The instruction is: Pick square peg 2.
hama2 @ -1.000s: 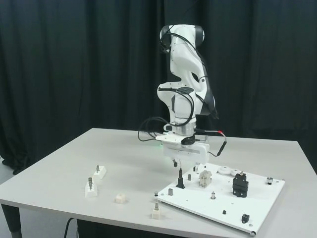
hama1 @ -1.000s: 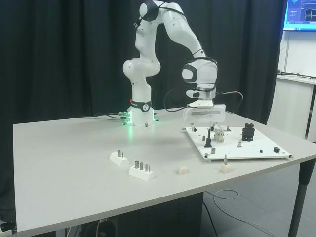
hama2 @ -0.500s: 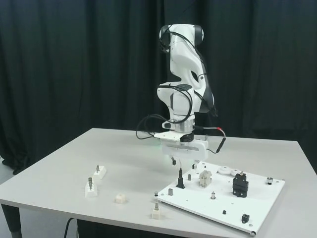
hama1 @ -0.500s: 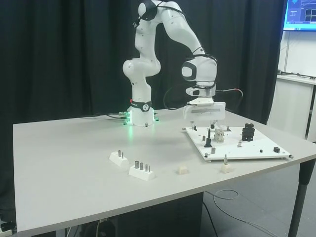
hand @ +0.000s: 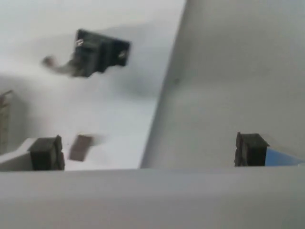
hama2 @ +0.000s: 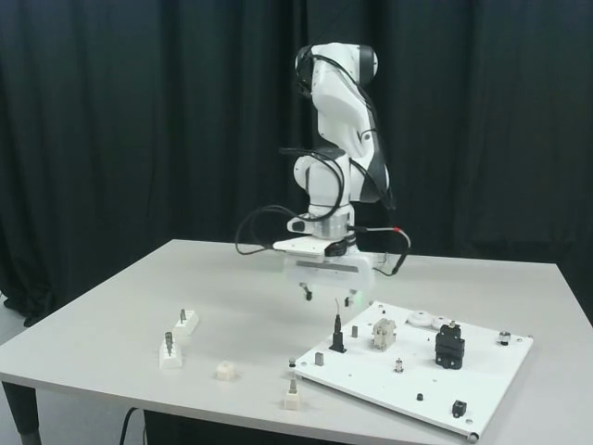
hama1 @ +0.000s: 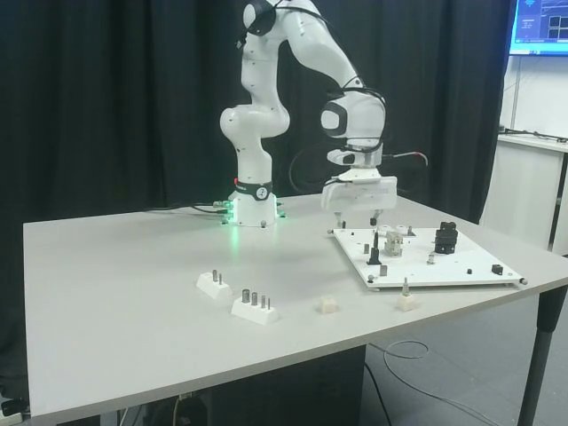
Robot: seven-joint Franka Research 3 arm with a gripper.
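Nearest the table's front edge, on the grey table (hama1: 115,266): a white holder block w/ three short grey pegs (hama1: 255,307), a white holder block w/ one peg (hama1: 213,282) just behind it, a small white cube (hama1: 327,305), and a small white block w/ an upright pin (hama1: 406,301); all stand apart from each other; next comes the flat white assembly board (hama1: 444,271), lying on the table w/ small parts on it; a short grey square-section peg (hama2: 318,358) stands upright near one corner of the board, beside a black base w/ a tall pin (hama2: 337,343); it may be square peg 2, can't tell for sure; a black clamp-like block (hama1: 445,240) sits further along the board; the white two-finger gripper (hama1: 358,213) hangs in the air over the board's edge, well above the parts; in the wrist view its jaws are spread wide, black pads (hand: 46,153) far apart, nothing betw. them, touching nothing; one pad is over the board, the other over bare table; behind, the white Franka arm (hama1: 266,115) is bolted to the table, green light (hama1: 232,210) at its base; a black curtain (hama1: 106,89) hangs at the back
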